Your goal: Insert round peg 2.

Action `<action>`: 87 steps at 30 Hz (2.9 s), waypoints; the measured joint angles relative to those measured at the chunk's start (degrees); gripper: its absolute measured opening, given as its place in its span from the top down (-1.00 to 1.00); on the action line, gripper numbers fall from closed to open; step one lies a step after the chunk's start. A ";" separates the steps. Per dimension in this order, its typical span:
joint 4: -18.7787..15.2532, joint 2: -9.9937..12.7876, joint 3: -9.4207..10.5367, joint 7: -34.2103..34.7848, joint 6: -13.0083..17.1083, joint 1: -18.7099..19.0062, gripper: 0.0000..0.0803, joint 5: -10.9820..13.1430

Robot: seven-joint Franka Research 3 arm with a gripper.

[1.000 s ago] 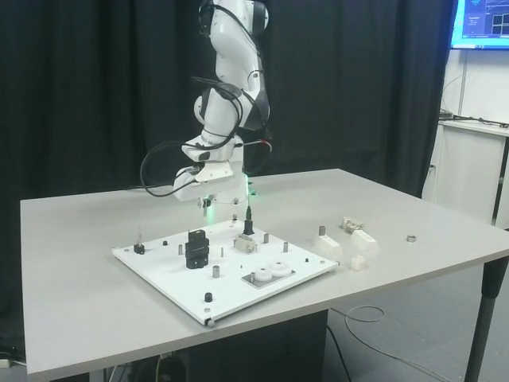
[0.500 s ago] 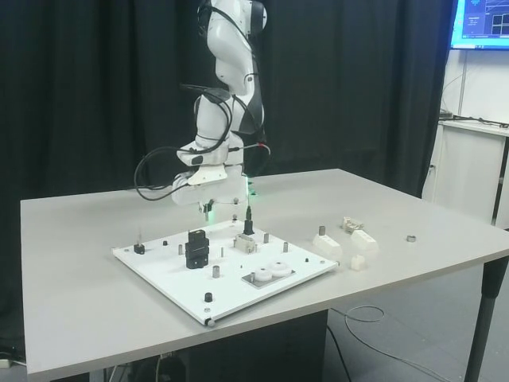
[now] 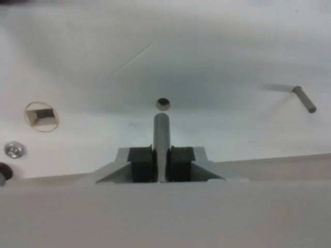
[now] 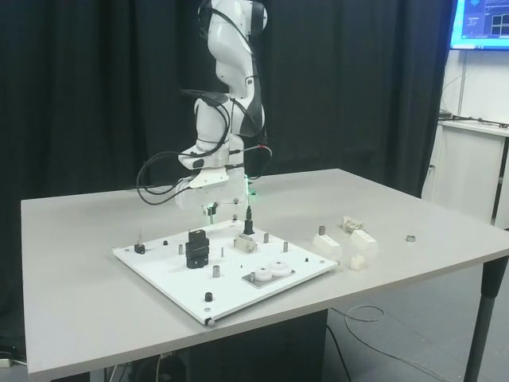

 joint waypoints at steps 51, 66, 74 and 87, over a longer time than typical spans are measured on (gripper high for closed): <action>-0.51 4.09 -0.03 -2.46 3.94 -0.01 0.82 4.06; -0.56 4.03 -0.12 -2.46 2.94 -0.01 0.82 4.06; -0.56 4.03 -0.12 -2.46 3.06 -0.01 0.83 4.06; -0.56 4.13 -0.12 -2.46 3.30 -0.01 0.83 4.06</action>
